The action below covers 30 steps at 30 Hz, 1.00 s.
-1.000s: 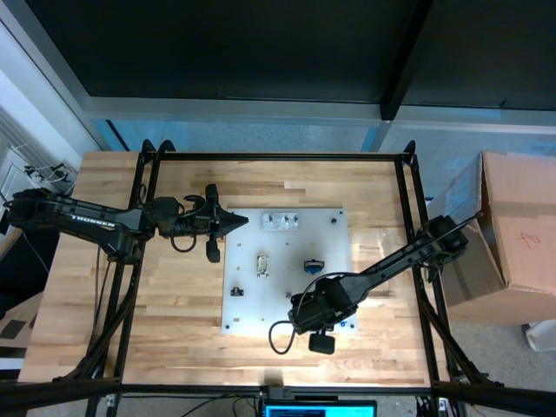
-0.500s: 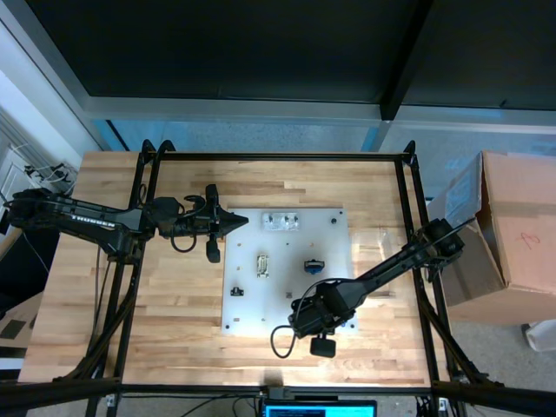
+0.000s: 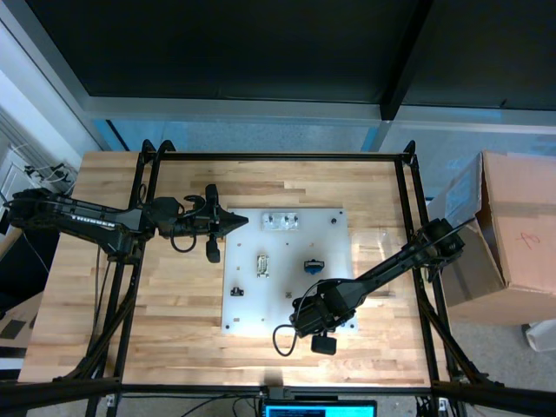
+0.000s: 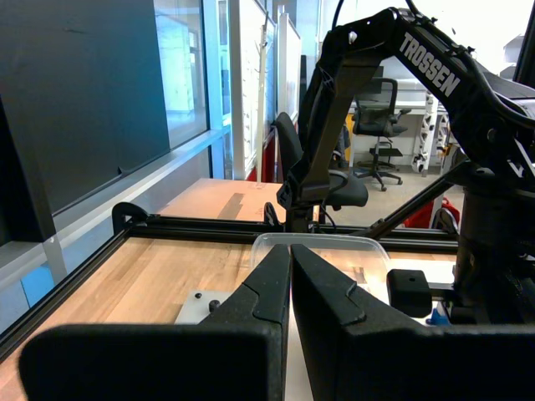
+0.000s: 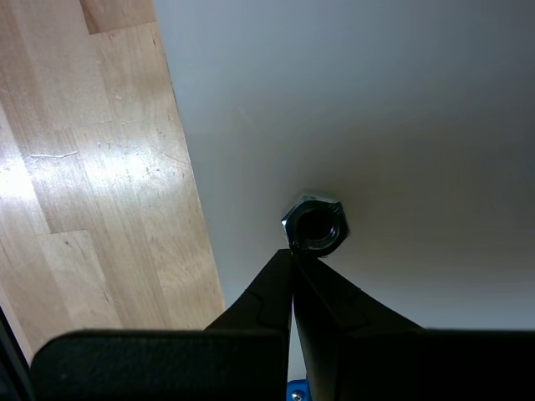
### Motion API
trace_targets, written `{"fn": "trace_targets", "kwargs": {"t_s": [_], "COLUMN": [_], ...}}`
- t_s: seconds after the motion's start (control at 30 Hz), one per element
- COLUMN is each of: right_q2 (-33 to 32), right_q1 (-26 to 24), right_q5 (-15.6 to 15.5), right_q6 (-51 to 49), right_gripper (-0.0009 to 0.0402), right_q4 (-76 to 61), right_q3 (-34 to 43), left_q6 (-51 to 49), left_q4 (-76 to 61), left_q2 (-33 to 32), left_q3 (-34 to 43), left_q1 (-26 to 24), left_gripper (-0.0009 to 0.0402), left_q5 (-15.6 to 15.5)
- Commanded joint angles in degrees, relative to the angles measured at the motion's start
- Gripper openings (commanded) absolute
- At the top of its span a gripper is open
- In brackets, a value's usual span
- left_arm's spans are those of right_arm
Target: Unfasten the M12 nut and place it in the container
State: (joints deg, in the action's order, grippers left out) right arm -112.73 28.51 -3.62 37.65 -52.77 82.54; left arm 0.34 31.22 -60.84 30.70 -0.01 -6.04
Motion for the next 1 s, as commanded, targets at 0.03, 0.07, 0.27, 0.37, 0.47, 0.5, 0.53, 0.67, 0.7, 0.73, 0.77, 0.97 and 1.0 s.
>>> {"fn": "trace_targets", "kwargs": {"t_s": [0.03,0.07,0.27,0.37,0.47,0.5,0.53,0.67,0.7,0.73,0.77,0.97,1.0], "right_q2": [0.13,0.15,2.08,2.49,2.82,3.02,3.37,4.63,5.01,5.33,5.40,5.09,4.55], "right_q1": [0.00,0.00,0.15,0.15,0.26,0.31,0.33,0.35,0.35,0.35,0.35,0.35,0.33], "right_q5": [0.22,0.96,18.95,16.41,13.31,11.96,10.49,2.67,0.59,-1.16,-2.51,-3.98,-4.00], "right_q6": [-0.07,-0.46,7.02,6.84,6.86,6.86,6.78,5.95,5.66,5.40,5.33,3.30,3.10], "right_gripper": [0.0000,0.0000,0.0000,0.0000,0.0000,0.0000,0.0000,0.0000,0.0000,0.0000,0.0000,0.0000,0.0000], "right_q4": [0.13,-0.13,-7.67,-7.65,-7.58,-7.50,-7.37,-5.84,-5.42,-4.90,-4.42,-1.66,-1.25], "right_q3": [0.02,0.02,0.20,0.20,0.20,0.20,0.20,0.20,0.22,0.24,0.44,1.40,1.38], "left_q6": [0.02,0.02,0.02,0.02,0.02,0.02,0.02,0.02,0.02,0.02,0.02,0.02,0.02], "left_q4": [0.00,0.00,0.00,-0.02,0.02,0.15,0.20,-0.02,0.04,0.17,0.28,0.13,0.22], "left_q2": [-0.02,-0.02,-0.02,-0.02,0.00,0.00,0.00,-0.02,0.00,0.02,0.02,0.00,0.02], "left_q3": [0.00,0.02,0.00,0.02,0.00,0.02,0.02,0.02,0.02,0.02,0.00,0.02,0.02], "left_q1": [0.02,0.00,0.00,0.00,0.00,0.00,0.00,0.00,0.00,0.02,0.00,0.00,0.00], "left_gripper": [0.0000,0.0000,0.0000,0.0000,0.0000,0.0000,0.0000,0.0000,0.0000,0.0000,0.0000,0.0000,0.0000], "left_q5": [0.02,0.02,0.02,0.02,0.02,0.02,0.02,0.02,0.02,0.02,0.02,0.02,0.02]}}
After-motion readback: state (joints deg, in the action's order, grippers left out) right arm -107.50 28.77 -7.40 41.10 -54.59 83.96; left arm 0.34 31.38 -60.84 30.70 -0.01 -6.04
